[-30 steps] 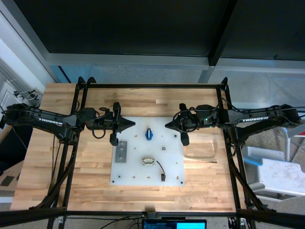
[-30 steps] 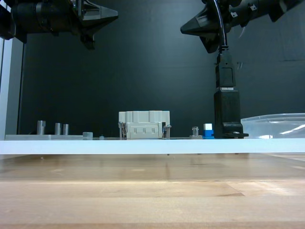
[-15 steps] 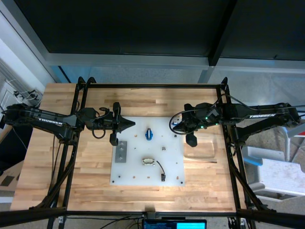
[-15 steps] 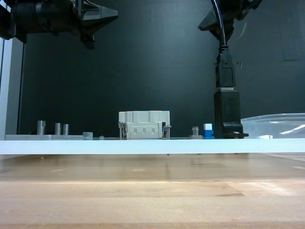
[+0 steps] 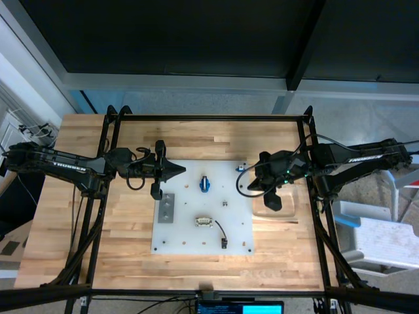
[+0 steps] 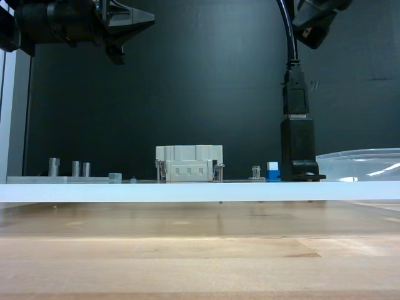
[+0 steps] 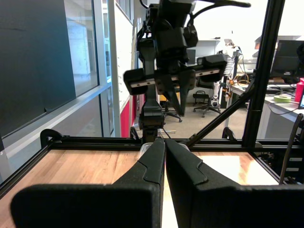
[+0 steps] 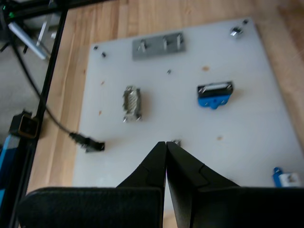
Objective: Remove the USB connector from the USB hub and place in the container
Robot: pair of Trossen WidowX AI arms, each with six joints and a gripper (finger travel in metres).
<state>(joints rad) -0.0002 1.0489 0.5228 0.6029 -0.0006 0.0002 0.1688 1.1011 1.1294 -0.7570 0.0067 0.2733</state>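
Low view: USB connector (image 6: 295,94) upright in hub (image 6: 297,150); left claw (image 6: 152,20), right claw (image 8: 166,144) pinched aloft

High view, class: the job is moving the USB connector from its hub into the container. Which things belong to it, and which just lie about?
Job: USB connector, plugged upright in USB hub; container, beside the board; right tool, shut, high near the board's right edge.
Lying about: blue fitting; grey block; beige fitting; left tool, shut, parked high at left.
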